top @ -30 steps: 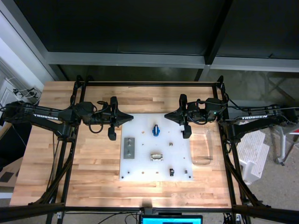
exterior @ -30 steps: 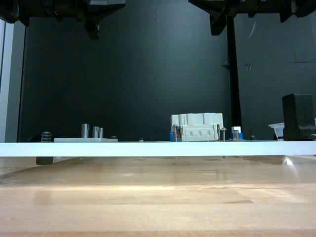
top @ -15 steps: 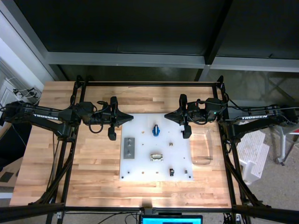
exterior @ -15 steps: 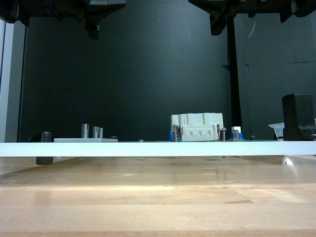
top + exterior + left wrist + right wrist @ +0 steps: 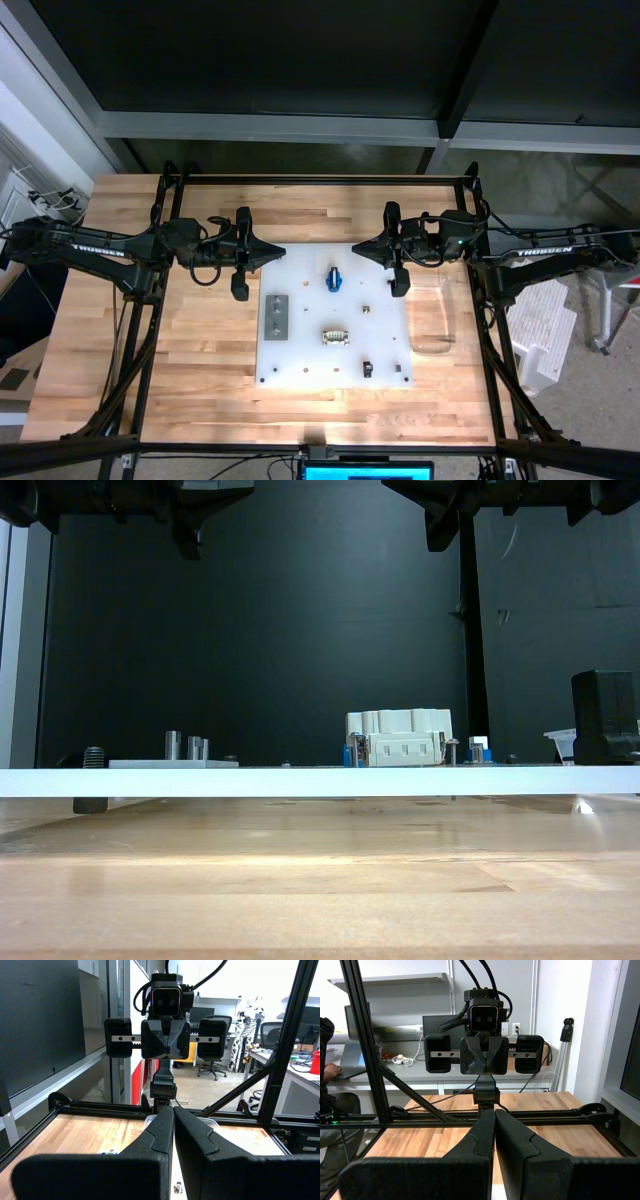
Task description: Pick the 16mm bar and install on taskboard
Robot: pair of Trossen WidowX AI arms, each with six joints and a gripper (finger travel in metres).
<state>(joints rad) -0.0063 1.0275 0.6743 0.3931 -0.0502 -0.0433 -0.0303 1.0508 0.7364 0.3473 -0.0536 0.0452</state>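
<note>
Both arms are out level over the far half of the wooden table (image 5: 200, 380), stretched inward from their edges and facing each other nose to nose. The left gripper (image 5: 282, 254) hangs high above the far left corner of the white task board (image 5: 300, 350), pointing to the right, its two black fingers pressed flat together with nothing between them. The right gripper (image 5: 356, 250) mirrors it above the board's far right part, pointing left, its fingers likewise closed on nothing (each wrist camera looks straight at the other arm's gripper). In the low view both arms sit well above everything on the board.

Down on the board: a grey metal block (image 5: 275, 318) lies on the left side, and the low view shows short metal pegs (image 5: 172, 744) standing upright out of it. A blue part (image 5: 333, 279) sits near the far middle, a beige connector block (image 5: 335, 338) near the centre. A clear plastic tray (image 5: 437, 318) rests on the table just beside the board's right edge.

And the 16mm bar? Neither gripper holds it, and I cannot tell whether it is one of those pegs.
</note>
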